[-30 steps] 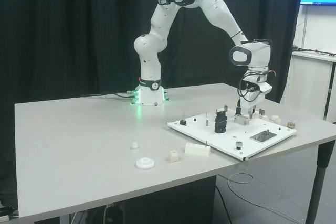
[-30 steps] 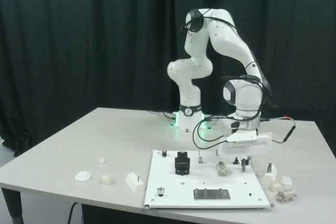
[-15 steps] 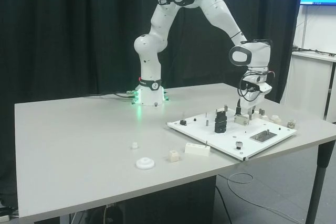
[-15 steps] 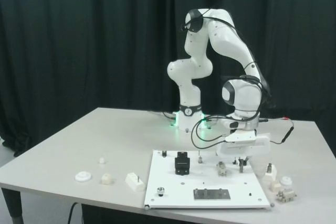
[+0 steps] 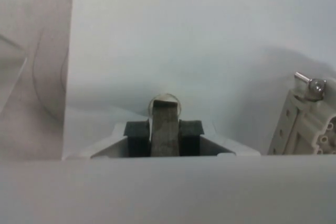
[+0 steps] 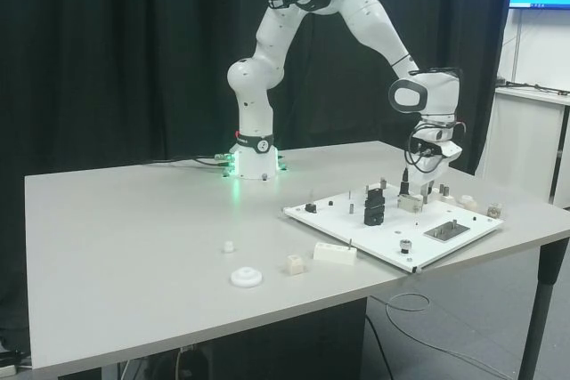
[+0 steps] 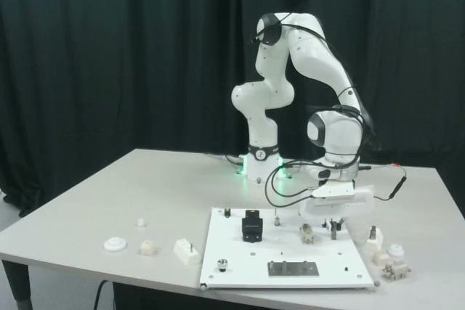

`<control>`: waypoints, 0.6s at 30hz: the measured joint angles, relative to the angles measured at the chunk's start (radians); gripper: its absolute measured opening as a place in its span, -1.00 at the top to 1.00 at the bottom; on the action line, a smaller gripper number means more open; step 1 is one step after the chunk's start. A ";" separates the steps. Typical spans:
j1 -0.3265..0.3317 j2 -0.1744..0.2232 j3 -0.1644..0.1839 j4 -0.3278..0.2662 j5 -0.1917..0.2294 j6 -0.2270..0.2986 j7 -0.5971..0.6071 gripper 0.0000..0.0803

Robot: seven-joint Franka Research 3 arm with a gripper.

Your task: Insert square peg 3.

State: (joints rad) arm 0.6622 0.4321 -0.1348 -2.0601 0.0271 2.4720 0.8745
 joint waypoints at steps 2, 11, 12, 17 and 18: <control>0.000 0.001 0.000 0.002 0.000 0.001 -0.001 0.72; -0.001 0.005 0.000 0.005 -0.001 0.010 -0.003 0.72; -0.001 0.005 0.000 0.005 -0.001 0.010 -0.003 0.72; -0.002 0.006 0.000 0.005 -0.001 0.011 -0.003 0.72; -0.002 0.006 0.000 0.005 -0.001 0.011 -0.003 0.72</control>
State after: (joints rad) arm 0.6599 0.4378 -0.1350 -2.0551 0.0259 2.4829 0.8713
